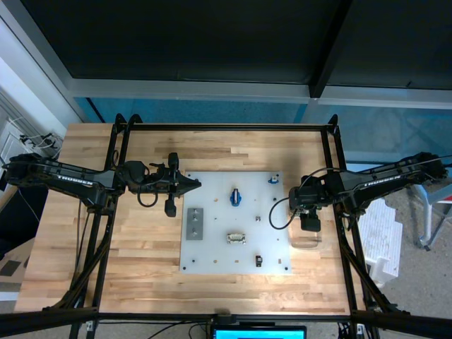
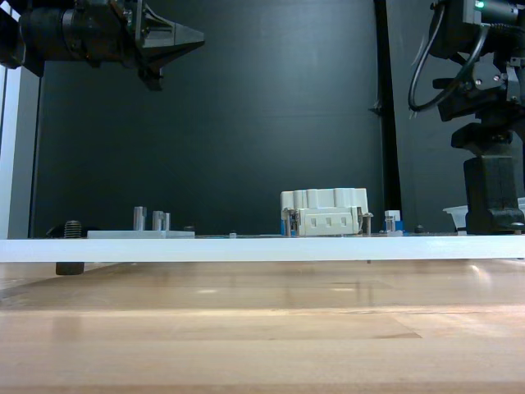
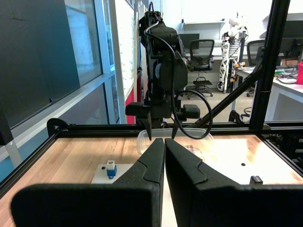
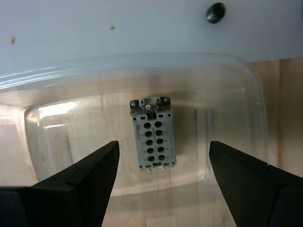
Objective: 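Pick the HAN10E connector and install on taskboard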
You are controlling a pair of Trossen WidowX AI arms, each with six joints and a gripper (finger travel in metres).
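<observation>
HAN10E connector: small beige-grey block showing two columns of five dark pin holes facing up at the right wrist camera. One end is carrying a metal bracket with a screw, the other small metal tabs. It's lying flat in the clear plastic tray, roughly mid-tray, with nothing touching it. Its long axis is running across the tray toward the taskboard, slightly skewed, and the screw-bracket end is pointing at the board edge.

right gripper is hanging over the tray and pointing straight down. Jaws are spread wide, one finger showing on each side of the connector, clear of it on both sides. In the high view the tray is sitting just beside the board's right edge.

left gripper is hovering above the board's far-left corner, lying roughly level and aiming inward. Jaws are pressed together, gripping nothing.

The board is lying flat on the wood table, carrying a grey metal block, a blue part and a beige housing near its middle. A black frame is ringing the table. A dark panel is filling the background in the low view; the left wrist view is showing office chairs and desks beyond.
</observation>
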